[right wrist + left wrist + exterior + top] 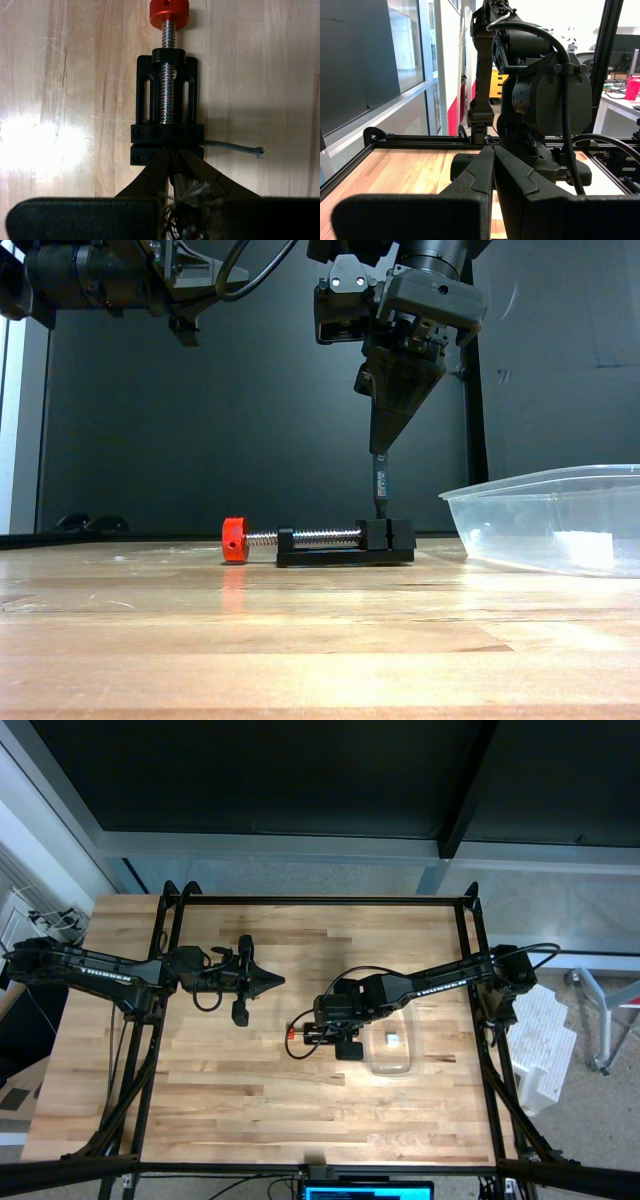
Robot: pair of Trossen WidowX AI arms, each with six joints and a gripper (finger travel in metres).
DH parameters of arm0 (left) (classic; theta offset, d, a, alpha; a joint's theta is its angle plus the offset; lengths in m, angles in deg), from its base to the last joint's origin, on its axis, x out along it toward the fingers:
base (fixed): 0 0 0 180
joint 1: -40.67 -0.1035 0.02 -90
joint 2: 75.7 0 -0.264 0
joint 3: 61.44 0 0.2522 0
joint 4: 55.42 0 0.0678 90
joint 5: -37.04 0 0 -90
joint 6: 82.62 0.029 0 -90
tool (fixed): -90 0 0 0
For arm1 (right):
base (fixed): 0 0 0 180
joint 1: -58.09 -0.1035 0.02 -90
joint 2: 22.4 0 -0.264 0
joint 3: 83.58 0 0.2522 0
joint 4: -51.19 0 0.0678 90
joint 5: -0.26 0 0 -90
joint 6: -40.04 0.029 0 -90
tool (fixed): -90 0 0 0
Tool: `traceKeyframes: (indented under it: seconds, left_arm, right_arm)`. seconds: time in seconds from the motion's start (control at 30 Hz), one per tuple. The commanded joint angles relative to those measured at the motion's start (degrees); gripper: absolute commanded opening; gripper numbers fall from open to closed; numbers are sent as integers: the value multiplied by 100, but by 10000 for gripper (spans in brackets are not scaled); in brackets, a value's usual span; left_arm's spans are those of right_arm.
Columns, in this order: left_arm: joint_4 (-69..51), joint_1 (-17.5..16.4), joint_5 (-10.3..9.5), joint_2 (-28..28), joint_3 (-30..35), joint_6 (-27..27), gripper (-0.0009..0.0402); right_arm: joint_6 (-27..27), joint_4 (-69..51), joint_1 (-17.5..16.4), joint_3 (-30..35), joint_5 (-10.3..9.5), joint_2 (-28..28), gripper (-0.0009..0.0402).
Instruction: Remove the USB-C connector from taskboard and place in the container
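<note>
container (520, 530): connector not in yet.
taskboard (345, 543): on desk (150, 640), just beside container.
USB-C connector (379, 490): upright, tip at taskboard top.
right gripper (379, 455): fingers clamp its top; lift + drop pending.
left gripper (272, 982): farther back, fingers closed, idle.

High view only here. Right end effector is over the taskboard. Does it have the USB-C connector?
Observer: Low view: right end effector is shut on the top of the USB-C connector, which stands upright on the taskboard.
Operator: Anything loose by the block?
Observer: Right wrist view: a grey braided wire sticks out from the block's side.
Operator: Left arm?
Observer: Left end effector, parked away from the taskboard, is shut in its wrist view.
</note>
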Motion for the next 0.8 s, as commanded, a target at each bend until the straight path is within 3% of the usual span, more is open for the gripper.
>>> traceKeyframes:
  seconds: [0.03, 0.4, 0.8]
  left_arm:
    - [0, -2, 0, -2, 0, 0, 0]
    - [0, 0, 0, -2, 0, 0, 0]
    - [0, 0, 0, -2, 0, 0, 0]
  right_arm:
    - [-2, -2, -2, -2, 0, 0, 1]
    - [-20, -37, -2, 22, 0, 55, 0]
    - [-131, -529, -2, 544, 0, 68, 0]
